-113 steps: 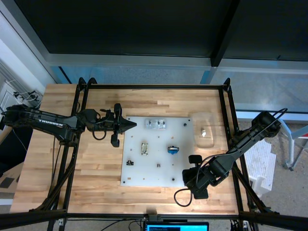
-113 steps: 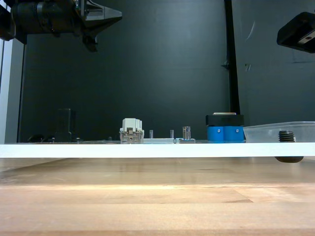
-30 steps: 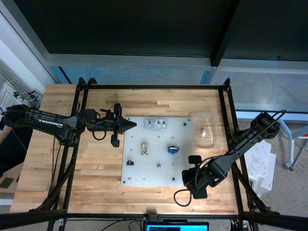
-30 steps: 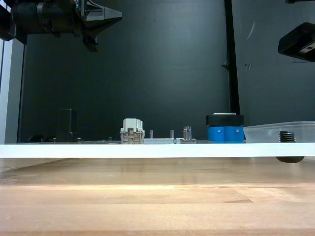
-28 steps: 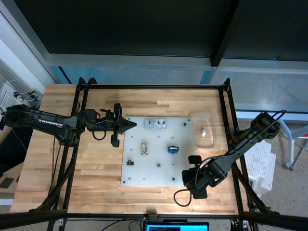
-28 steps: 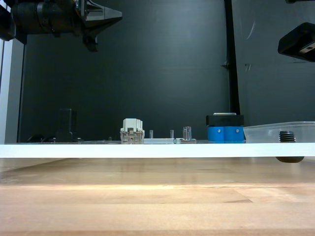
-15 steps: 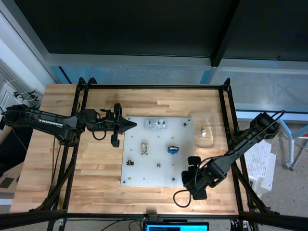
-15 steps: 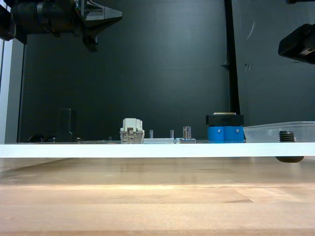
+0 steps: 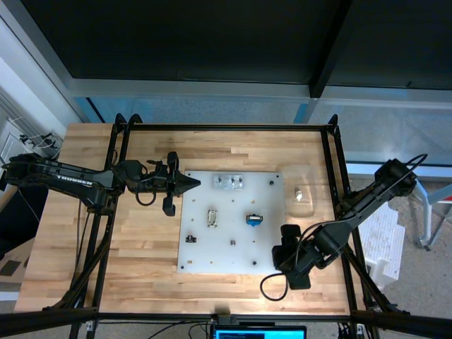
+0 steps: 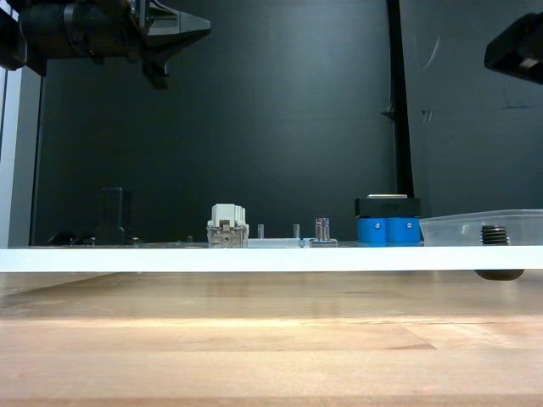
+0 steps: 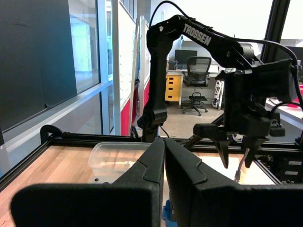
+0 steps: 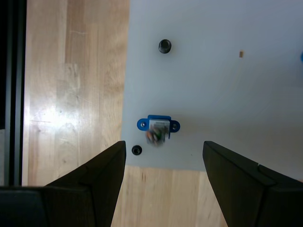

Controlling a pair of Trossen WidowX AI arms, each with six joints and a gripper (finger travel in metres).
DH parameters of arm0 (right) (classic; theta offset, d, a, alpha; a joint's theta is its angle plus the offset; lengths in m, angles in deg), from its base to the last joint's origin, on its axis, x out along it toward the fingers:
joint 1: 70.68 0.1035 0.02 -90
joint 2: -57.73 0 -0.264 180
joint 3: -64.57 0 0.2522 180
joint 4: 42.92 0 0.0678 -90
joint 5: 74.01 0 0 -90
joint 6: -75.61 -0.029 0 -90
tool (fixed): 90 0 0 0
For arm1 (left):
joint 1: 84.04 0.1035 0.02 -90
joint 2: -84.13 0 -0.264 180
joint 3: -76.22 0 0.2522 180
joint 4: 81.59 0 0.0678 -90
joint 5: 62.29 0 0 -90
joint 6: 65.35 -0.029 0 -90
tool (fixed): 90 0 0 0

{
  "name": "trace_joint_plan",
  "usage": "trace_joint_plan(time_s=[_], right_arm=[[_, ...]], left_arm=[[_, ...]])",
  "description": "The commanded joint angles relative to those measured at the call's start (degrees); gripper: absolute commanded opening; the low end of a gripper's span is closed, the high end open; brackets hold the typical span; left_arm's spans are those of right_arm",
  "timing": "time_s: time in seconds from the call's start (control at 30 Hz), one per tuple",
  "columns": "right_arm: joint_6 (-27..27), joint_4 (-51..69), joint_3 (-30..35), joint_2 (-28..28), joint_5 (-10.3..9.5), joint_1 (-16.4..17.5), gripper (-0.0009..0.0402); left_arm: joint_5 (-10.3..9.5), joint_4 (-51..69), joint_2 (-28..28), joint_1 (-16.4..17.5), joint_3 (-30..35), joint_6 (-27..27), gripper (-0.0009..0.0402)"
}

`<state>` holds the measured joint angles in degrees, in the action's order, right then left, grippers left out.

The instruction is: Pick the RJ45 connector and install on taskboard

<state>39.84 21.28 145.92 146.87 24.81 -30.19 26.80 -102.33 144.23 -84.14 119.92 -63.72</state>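
Setting: a robotics lab set up inside an office floor.
Bench: a butcher-block table (image 9: pixel 141 233) caged by a black metal frame (image 9: pixel 226 128), with a lit screen (image 9: pixel 258 332) at its near edge.
Robots: two black arms, one lettered TROSSEN (image 11: pixel 199 33); the left gripper (image 9: pixel 194 182), fingers pressed together, hangs above the left edge of the taskboard (image 9: pixel 212 247); the right gripper (image 12: pixel 164 146), fingers spread, points down over the board's near right corner.
Test gear: the white board carries small fittings; a clear plastic tray (image 11: pixel 116 158) sits beside it.
Beyond the bench: glass partitions (image 11: pixel 85 42), an office chair (image 11: pixel 198 66), a yellow drawer cabinet (image 11: pixel 173 87) and a desk monitor (image 11: pixel 185 56).
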Motion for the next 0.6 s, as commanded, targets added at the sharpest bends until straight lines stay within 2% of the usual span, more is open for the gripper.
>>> trace_joint_plan(time_s=[0.03, 0.3, 0.6], right_arm=[[0.0, 0.7, 0.2, -1.6, 0.09, 0.0, 0.0227], [-1.3, 3.1, 0.2, -5.2, -0.02, 0.0, 0.0227], [-1.3, 3.1, 0.2, -5.4, -0.50, 0.1, 0.0227]], left_arm=[[0.02, 0.0, 0.0, 0.0, 0.0, 0.0, 0.0000], [0.02, 0.0, 0.0, 0.0, 0.0, 0.0, 0.0000], [0.02, 0.0, 0.0, 0.0, 0.0, 0.0, 0.0000]])
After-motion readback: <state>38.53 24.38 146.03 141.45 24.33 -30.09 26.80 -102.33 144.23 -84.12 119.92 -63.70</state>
